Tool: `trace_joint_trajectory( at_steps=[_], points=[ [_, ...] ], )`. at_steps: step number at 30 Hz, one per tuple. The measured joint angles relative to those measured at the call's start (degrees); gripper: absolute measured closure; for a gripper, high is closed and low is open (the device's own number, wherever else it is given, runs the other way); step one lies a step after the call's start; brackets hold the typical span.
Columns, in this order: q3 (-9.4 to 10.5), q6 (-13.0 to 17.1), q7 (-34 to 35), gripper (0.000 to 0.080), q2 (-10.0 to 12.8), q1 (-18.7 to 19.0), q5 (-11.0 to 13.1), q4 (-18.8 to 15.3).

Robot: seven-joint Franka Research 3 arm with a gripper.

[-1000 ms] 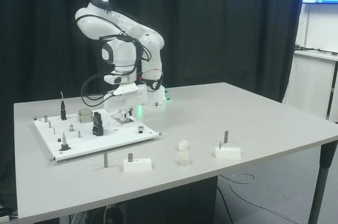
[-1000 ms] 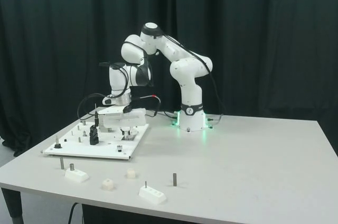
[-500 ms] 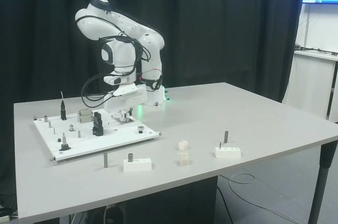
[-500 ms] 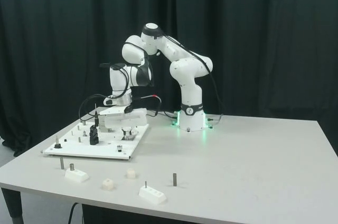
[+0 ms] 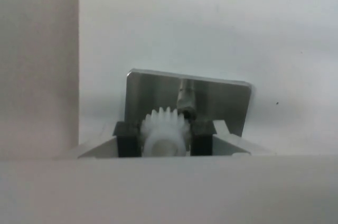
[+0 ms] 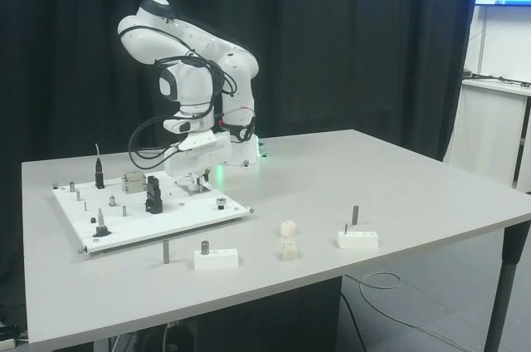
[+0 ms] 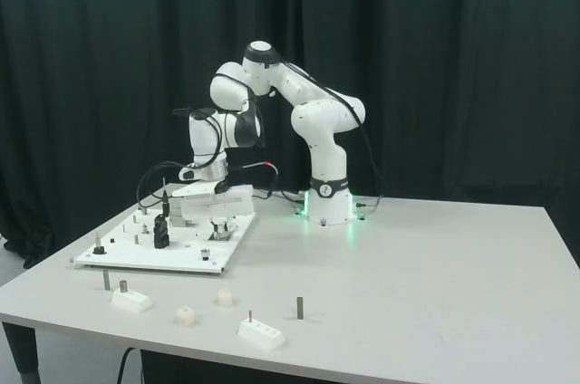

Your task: Insert small gear.

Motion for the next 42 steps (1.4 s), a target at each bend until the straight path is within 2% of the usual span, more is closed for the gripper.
trace_joint_trajectory(
  at_steps=[12,25,42],
  points=[
    [0.01,0.0,1.0,0.0604,-0.3,-1.3,0.0,0.0],
    [-0.25,0.3,1.9,0.0604,-1.8,-2.4,-0.2,0.0],
    [-0.76,2.4,1.9,0.0604,-2.4,-3.4,-0.3,-0.4]
  ],
)
